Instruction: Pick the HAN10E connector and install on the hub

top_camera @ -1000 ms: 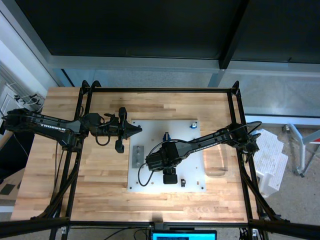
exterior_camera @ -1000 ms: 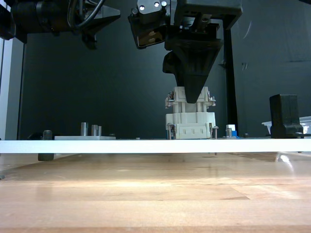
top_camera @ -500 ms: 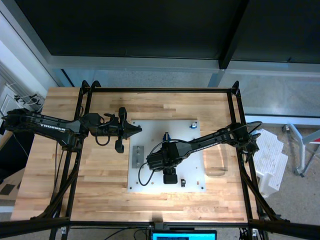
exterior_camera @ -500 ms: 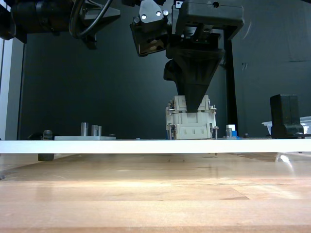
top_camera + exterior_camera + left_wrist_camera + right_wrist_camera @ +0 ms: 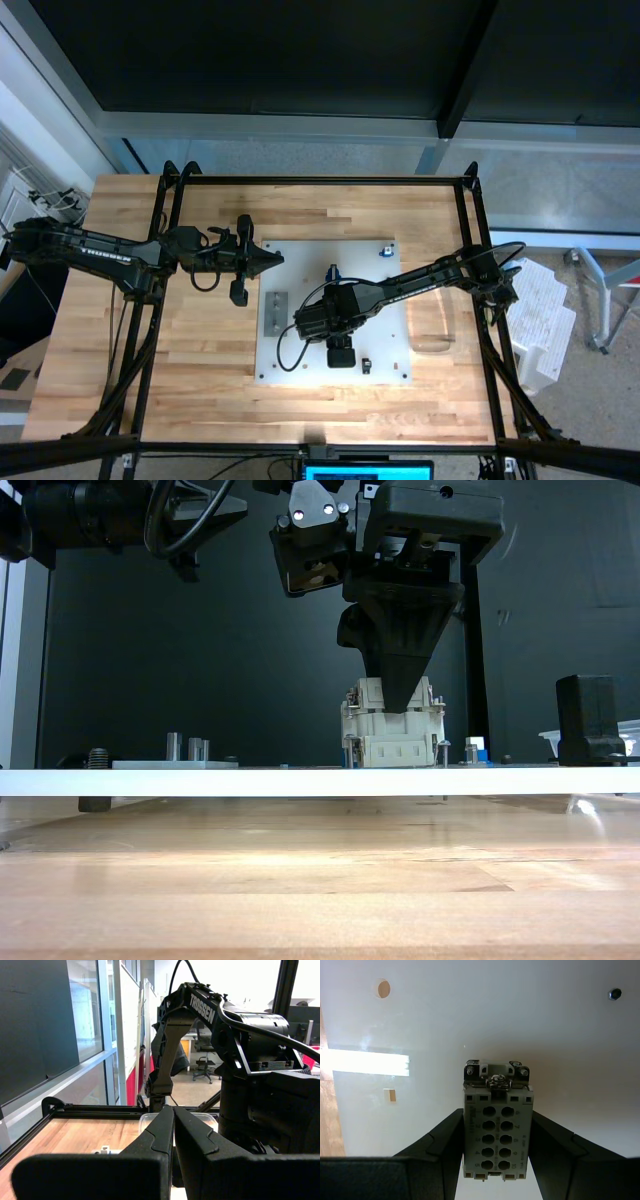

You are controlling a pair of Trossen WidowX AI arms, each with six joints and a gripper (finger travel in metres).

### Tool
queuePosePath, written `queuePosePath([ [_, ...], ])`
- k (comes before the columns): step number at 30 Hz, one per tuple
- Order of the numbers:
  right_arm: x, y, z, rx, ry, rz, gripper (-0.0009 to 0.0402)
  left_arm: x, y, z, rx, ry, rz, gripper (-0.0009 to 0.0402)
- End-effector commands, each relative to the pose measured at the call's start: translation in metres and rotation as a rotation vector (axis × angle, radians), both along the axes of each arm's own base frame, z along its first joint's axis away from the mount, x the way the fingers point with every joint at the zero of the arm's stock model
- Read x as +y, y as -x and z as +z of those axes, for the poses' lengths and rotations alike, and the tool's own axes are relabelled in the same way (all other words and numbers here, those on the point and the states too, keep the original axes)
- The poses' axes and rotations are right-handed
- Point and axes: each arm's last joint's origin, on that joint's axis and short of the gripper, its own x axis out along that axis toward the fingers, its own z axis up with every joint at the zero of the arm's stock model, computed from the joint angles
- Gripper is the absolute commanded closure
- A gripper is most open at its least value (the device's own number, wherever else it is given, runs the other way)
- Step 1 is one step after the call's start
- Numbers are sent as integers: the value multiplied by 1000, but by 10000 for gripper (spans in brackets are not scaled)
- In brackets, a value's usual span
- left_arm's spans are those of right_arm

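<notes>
While the right arm reaches in over the white plate, log the layout as follows. You have the desk, light wood, carrying the plate at about its middle. The left arm stretches in from the plate's left side and is held high above it. The right arm comes in from the plate's right side and angles across to the plate's middle.

You will find the left gripper over the plate's far left corner, well above the surface, with its fingers pressed together and nothing between them. The right gripper points straight down at the plate, toward its near middle. Its two fingers are clamped on the long sides of the HAN10E connector.

The grey metal block lies flat on the plate's left part, well apart from the right gripper. The hub stands on the plate directly under the right gripper. The HAN10E connector is upright, and its face with two columns of five round holes is turned up, away from the plate. From the low view you see its underside meeting the top of the hub, the two stacked in line. Whether it is fully seated you cannot tell.

The blue piece sits at the plate's far right corner. The black part sits on the plate near its near edge, just beside the right gripper.
</notes>
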Motion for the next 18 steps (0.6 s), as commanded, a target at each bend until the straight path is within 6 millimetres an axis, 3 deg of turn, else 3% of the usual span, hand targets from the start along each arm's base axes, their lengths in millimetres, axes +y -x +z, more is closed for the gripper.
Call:
queuePosePath([
  [1,0,0,1,-7,4,-2,355,0,0,0,-1,0,0,393],
  [18,-2,3,17,-53,-13,-6,179,0,0,0,-1,0,0,393],
])
